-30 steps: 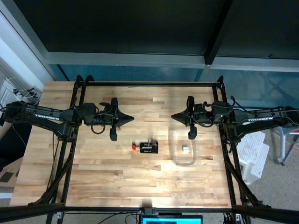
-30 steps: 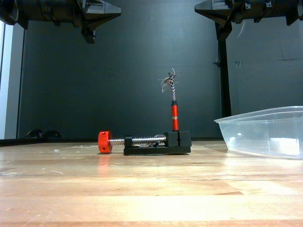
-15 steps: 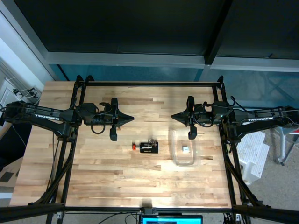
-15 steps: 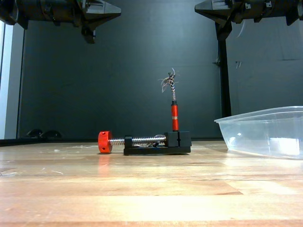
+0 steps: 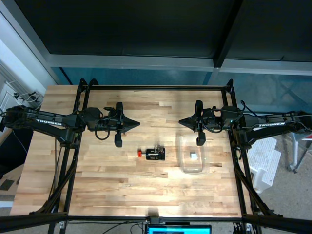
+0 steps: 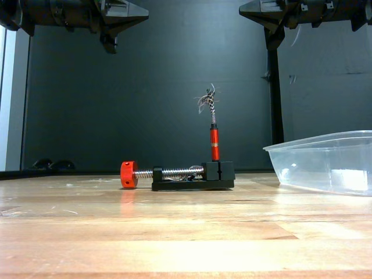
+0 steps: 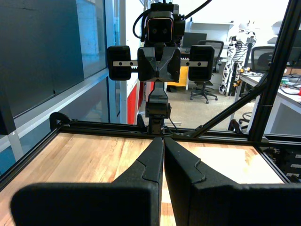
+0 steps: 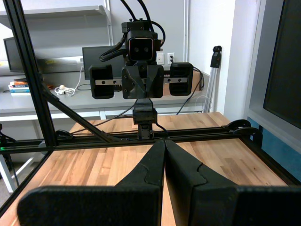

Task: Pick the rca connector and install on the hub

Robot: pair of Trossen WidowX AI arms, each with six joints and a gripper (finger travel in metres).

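The hub (image 5: 153, 154), a small black block with a screw and a red-orange knob at its left end, lies mid-table (image 6: 193, 175). On its right end the rca connector (image 6: 214, 142) stands upright, a slim plug with a red sleeve and a frayed silvery braid (image 5: 157, 147). My left gripper (image 5: 138, 124) hangs high over the table, left of and beyond the hub, shut and holding nothing (image 7: 163, 141). Facing it from the right, my right gripper (image 5: 180, 122) is also shut and holds nothing (image 8: 164, 141). Both hang well above the hub (image 6: 141, 13) (image 6: 244, 8).
A clear plastic tray (image 5: 192, 167) sits right of the hub, with a small white square piece (image 5: 194, 155) in it. A black frame rail (image 5: 156, 87) runs along the table's far edge. Each wrist view shows the opposite arm (image 7: 159, 56) (image 8: 141, 77).
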